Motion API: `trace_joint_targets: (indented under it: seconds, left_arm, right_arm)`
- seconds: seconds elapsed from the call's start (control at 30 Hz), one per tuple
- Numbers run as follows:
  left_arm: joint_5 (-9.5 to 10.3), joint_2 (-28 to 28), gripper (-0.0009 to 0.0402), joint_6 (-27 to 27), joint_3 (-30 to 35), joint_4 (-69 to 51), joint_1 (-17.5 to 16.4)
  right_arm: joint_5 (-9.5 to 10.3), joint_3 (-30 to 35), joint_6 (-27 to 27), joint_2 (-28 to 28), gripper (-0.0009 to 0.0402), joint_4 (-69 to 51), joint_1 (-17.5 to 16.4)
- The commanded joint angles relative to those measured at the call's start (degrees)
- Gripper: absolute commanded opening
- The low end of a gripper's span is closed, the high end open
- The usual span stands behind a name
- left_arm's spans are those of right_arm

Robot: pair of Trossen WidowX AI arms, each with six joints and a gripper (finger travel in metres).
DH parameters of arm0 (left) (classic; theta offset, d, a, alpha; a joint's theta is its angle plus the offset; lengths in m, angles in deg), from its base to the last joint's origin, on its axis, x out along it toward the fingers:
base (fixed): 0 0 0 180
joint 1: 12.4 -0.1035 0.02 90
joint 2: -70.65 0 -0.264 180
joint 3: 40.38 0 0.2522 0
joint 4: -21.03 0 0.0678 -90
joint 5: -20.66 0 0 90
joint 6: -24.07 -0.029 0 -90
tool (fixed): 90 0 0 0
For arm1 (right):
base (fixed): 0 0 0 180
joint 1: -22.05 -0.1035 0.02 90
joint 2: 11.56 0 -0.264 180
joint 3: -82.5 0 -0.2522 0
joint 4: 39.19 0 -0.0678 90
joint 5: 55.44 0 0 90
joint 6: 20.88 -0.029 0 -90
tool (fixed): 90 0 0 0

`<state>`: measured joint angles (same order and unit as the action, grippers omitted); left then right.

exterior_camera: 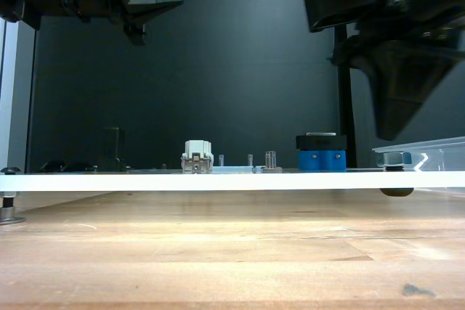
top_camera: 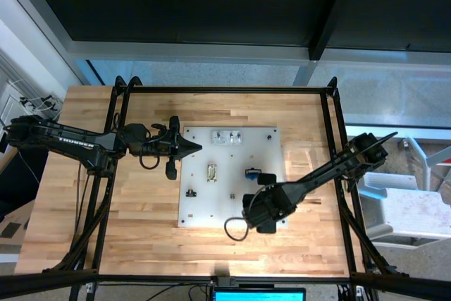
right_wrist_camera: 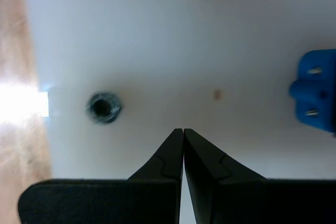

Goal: Unfasten the M12 fastener and place in the container

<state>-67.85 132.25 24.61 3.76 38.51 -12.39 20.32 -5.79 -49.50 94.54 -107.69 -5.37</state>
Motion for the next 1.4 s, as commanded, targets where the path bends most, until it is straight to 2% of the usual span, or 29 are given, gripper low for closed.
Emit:
trace_joint_targets:
  seconds: [0.03, 0.23, 0.27, 0.3, 0.93, 1.1, 1.23, 1.4]
  left_arm:
    - [0.0, 0.0, 0.0, 0.0, 0.0, 0.0, 0.0]
    - [0.07, 0.0, 0.0, 0.0, 0.0, -0.1, 0.0]
    - [0.02, 0.0, 0.0, 0.0, 0.0, -0.1, 0.0]
    - [0.02, 0.0, 0.0, 0.0, 0.0, -0.1, 0.0]
    - [0.04, 0.0, 0.0, 0.0, 0.0, -0.1, 0.0]
    - [0.04, 0.0, 0.0, 0.0, 0.0, -0.1, 0.0]
    - [0.04, 0.0, 0.0, 0.0, 0.0, -0.1, 0.0]
    - [0.04, 0.0, 0.0, 0.0, 0.0, -0.1, 0.0]
  right_arm:
    - [4.76, 1.5, 0.0, -0.1, 0.0, 0.1, -0.1]
    - [15.63, 5.1, 0.1, -0.2, 0.0, 0.2, 0.0]
    - [16.98, 5.5, 0.1, -0.2, 0.0, 0.2, 0.0]
    - [17.46, 5.6, 0.0, -0.2, 0.0, 0.3, 0.0]
    - [17.29, -0.6, 0.1, 2.3, 0.0, 9.2, 0.0]
    - [16.52, -0.7, 0.5, 2.3, 0.0, 8.8, 0.2]
    - [14.1, -1.3, 0.4, 2.3, 0.0, 8.8, 0.2]
    - [14.05, -1.4, 0.5, 2.2, 0.0, 8.8, 0.3]
